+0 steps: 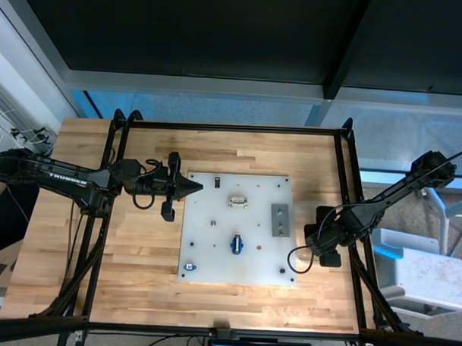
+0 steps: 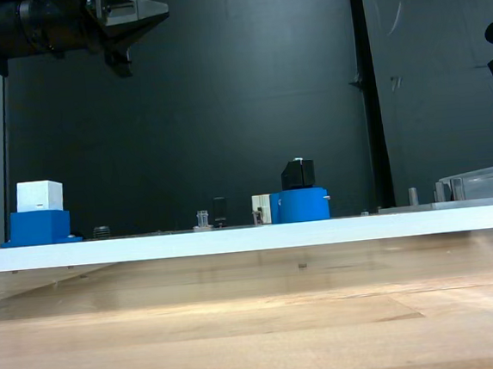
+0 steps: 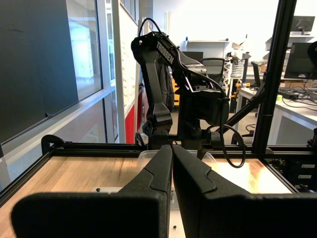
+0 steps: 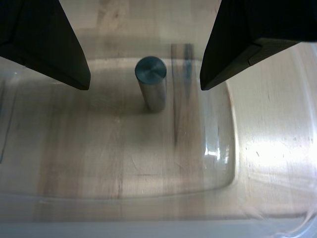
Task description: Pick the 16mm cylinder and place it in the taskboard
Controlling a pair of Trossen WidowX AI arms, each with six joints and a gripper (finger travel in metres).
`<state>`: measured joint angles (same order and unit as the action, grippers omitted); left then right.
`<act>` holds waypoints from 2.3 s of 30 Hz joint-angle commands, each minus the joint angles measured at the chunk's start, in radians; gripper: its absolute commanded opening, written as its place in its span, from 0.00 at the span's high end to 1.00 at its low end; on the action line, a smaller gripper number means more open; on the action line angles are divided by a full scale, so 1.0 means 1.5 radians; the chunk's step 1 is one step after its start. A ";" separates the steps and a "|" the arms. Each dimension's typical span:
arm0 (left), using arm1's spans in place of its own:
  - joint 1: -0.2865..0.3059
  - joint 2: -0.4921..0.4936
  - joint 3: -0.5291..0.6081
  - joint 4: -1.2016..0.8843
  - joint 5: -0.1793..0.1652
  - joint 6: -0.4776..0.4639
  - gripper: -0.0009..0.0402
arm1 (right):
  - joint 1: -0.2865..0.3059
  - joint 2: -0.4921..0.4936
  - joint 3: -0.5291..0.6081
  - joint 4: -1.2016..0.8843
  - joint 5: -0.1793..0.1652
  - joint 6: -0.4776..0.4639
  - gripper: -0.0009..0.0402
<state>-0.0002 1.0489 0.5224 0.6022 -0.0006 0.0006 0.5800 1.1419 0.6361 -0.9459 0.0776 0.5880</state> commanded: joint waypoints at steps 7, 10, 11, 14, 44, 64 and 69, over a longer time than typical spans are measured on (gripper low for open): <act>0.000 0.000 0.000 0.000 0.000 0.000 0.98 | 0.004 0.018 -0.014 0.033 0.000 0.005 0.22; 0.000 0.000 0.000 0.000 0.000 0.000 0.98 | 0.005 0.019 -0.015 0.033 0.000 0.005 0.22; 0.000 0.000 0.000 0.000 0.000 0.000 0.98 | 0.005 0.019 -0.015 0.033 0.000 0.005 0.23; 0.000 0.000 0.000 0.000 0.000 0.000 0.98 | 0.005 0.018 -0.015 0.033 0.000 0.006 0.25; 0.000 0.000 0.000 0.000 0.000 0.000 0.98 | 0.007 0.018 -0.015 0.032 -0.001 0.006 0.67; 0.000 0.000 0.000 0.000 0.000 0.000 0.98 | 0.010 0.018 -0.015 0.032 -0.002 0.006 0.91; 0.000 0.000 0.000 0.000 0.000 0.000 0.98 | 0.011 0.018 -0.015 0.031 -0.001 0.005 0.94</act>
<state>-0.0002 1.0485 0.5224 0.6025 -0.0002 0.0006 0.5957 1.1687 0.6136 -0.8986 0.0761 0.5964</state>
